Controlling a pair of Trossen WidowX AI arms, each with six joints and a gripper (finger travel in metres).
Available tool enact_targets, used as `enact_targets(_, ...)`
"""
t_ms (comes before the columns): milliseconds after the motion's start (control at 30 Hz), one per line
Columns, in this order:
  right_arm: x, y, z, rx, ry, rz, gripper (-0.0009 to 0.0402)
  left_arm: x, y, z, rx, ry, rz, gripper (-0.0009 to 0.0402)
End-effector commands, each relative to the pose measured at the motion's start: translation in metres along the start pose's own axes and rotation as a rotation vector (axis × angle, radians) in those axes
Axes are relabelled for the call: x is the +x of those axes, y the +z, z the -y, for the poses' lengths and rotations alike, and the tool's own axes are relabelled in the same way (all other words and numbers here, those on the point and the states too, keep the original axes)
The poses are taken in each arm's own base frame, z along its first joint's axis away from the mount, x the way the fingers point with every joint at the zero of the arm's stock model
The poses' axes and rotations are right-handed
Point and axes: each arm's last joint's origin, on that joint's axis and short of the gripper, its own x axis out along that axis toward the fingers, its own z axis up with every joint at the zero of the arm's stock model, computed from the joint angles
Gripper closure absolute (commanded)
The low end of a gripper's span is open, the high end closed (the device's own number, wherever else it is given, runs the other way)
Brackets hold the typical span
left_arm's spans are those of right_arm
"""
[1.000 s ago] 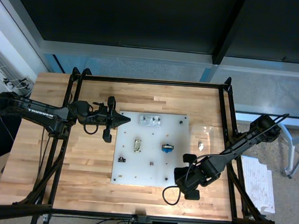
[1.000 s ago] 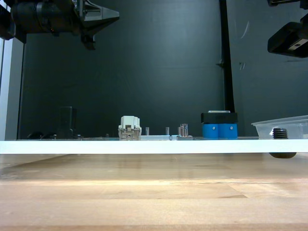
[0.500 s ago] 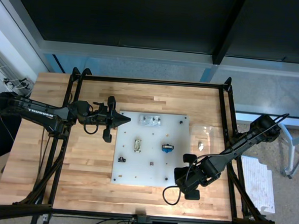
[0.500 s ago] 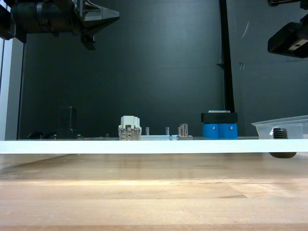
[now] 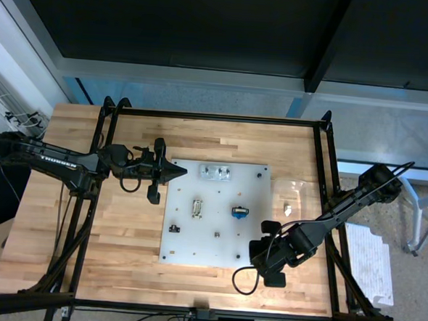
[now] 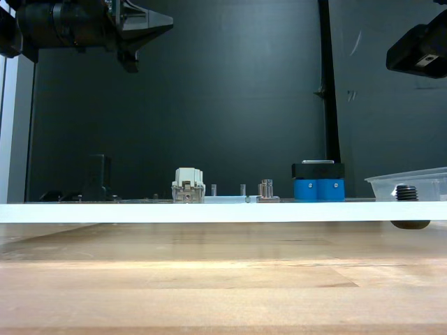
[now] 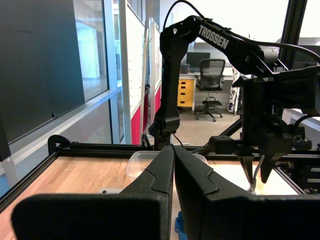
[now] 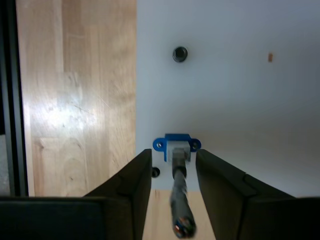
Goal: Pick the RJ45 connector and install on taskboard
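Aloft, left gripper (image 5: 181, 171) fingers meet; right gripper (image 8: 173, 154) fingers gape above flat white taskboard (image 5: 209, 236).

a robotics lab inside an office building. a wooden table (image 5: 121, 257) sits in a black metal frame (image 5: 216, 118), and two black arms (image 7: 215, 35) marked trossen reach in over a white taskboard (image 5: 194, 250). the left gripper (image 5: 183, 172) hangs by the board's far left edge, the right gripper (image 5: 258, 252) over its near right corner. past the frame, the left wrist view shows glass partitions (image 7: 90, 55), an office chair (image 7: 210, 75) and a yellow drawer cabinet (image 7: 186, 92).
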Motion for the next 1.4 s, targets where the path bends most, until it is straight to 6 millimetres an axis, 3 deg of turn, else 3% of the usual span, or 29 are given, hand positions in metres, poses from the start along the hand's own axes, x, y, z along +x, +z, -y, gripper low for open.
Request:
enact_targets(33, -0.009, 0.001, 0.0, -0.002, 0.001, 0.003, 0.0241, 0.0, 0.0, 0.0, 0.0, 0.0, 0.0, 0.0393)
enact_targets(500, -0.04, -0.011, 0.007, 0.014, 0.026, 0.019, 0.0164, 0.0, 0.0, 0.0, 0.0, 0.0, 0.0, 0.0393)
enact_targets(767, -0.054, -0.015, 0.011, 0.016, 0.049, 0.047, 0.0162, 0.0, 0.0, 0.0, 0.0, 0.0, 0.0, 0.0393)
enact_targets(1200, -0.056, -0.017, 0.012, 0.011, 0.045, 0.041, 0.0162, 0.0, 0.0, 0.0, 0.0, 0.0, 0.0, 0.0393)
enact_targets(1400, -0.072, -0.023, 0.028, -0.008, -0.023, 0.093, 0.0162, 0.0, 0.0, 0.0, 0.0, 0.0, 0.0, 0.0393)
